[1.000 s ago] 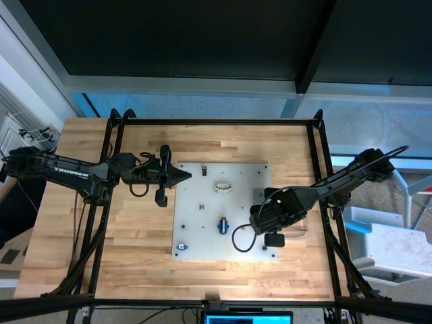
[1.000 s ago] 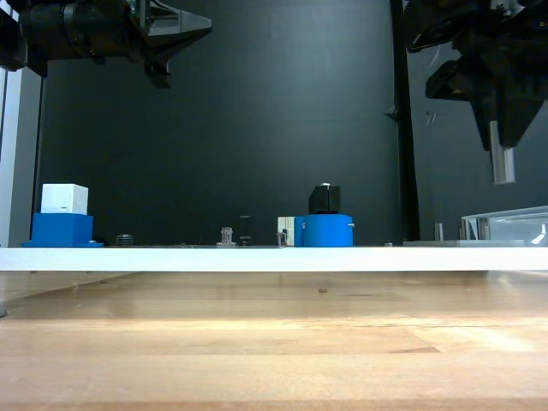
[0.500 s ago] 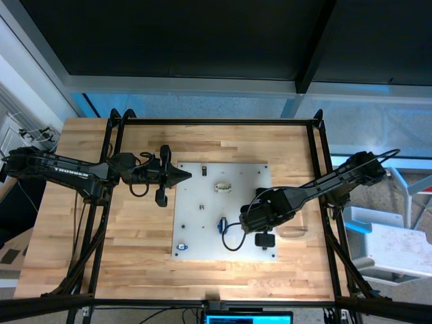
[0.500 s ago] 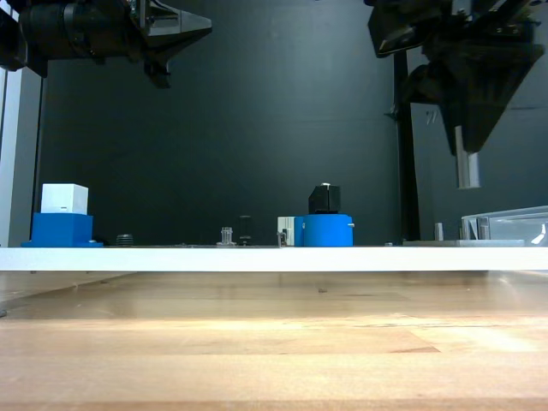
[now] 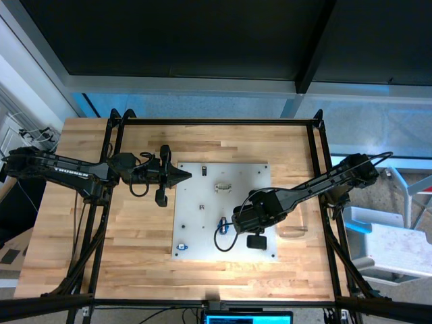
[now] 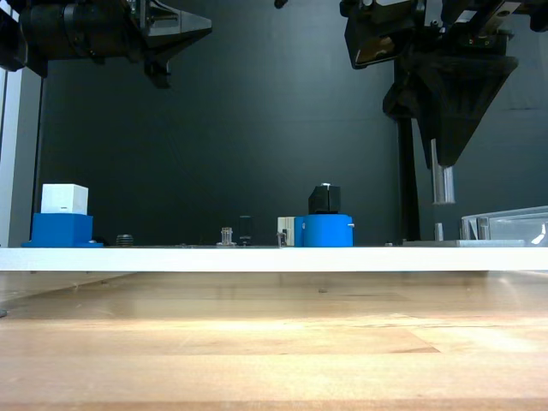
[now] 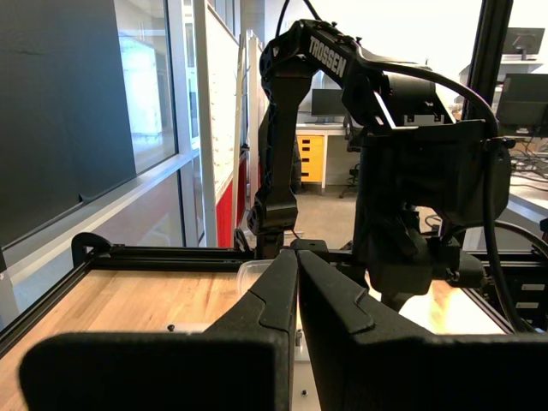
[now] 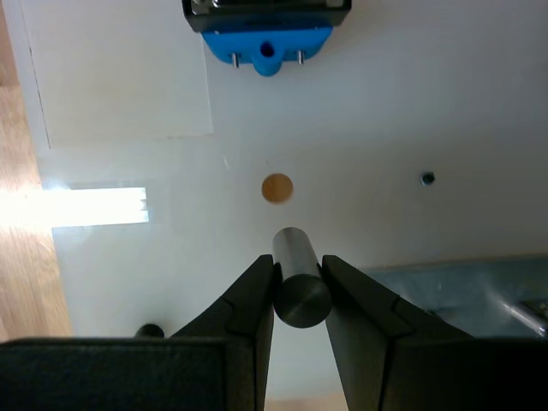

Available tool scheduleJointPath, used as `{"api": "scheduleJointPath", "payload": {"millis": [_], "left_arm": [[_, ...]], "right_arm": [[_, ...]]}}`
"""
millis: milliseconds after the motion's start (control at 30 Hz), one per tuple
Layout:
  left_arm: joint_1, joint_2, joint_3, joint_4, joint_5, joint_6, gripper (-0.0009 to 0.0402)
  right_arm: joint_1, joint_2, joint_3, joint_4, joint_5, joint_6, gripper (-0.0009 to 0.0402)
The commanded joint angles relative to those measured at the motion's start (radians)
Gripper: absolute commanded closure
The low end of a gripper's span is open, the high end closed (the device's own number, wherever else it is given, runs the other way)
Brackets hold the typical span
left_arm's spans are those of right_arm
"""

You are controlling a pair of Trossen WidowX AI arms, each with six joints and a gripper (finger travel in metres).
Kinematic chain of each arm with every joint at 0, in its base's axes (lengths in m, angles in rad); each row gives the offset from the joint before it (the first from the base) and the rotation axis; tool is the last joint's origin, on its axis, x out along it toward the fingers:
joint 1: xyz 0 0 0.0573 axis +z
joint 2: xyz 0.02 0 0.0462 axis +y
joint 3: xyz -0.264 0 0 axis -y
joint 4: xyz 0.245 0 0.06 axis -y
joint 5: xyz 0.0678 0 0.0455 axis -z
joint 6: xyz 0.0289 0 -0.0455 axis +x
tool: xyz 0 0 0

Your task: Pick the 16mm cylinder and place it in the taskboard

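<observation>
Evidently the 16mm cylinder (image 8: 300,287) was gripped upright between the narrowly set jaws of the right gripper (image 6: 443,158). Its free end hung below the fingertips and stood clear above the taskboard (image 5: 202,246), with nothing touched.

For the step in hand, the carry to the board, a small sideways correction was judged to be needed. A round hole (image 8: 276,187) was seen just ahead of the jaws rather than directly beneath the peg's end. The peg's axis would best be brought squarely over that hole before any descent was begun. It would best be kept vertical, so that the edge was not caught on the rim. A slow, straight lowering was judged wise, and the grip would best be eased only once the peg was seated. Some care was judged due for the blue knob (image 6: 328,231), which stood below the jaws and off to one side.

The left gripper (image 7: 294,257) was held high and well away from the right jaws, its own jaws pressed together on nothing.

By count, two grippers, one cylinder, one taskboard, one open round hole ahead of the jaws, one blue knob and one clear tray (image 6: 509,224) were made out.
</observation>
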Motion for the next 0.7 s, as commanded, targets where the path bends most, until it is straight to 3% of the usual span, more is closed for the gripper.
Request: {"api": "scheduleJointPath", "payload": {"millis": [33, 700], "left_arm": [[0.000, 0.000, 0.000, 0.000, 0.000, 0.000, 0.0393], [0.000, 0.000, 0.000, 0.000, 0.000, 0.000, 0.0393]], "right_arm": [[-0.004, 0.022, 0.014, 0.007, -0.014, 0.002, 0.0354], [-0.021, 0.108, 0.065, 0.024, -0.013, -0.011, 0.0354]]}}
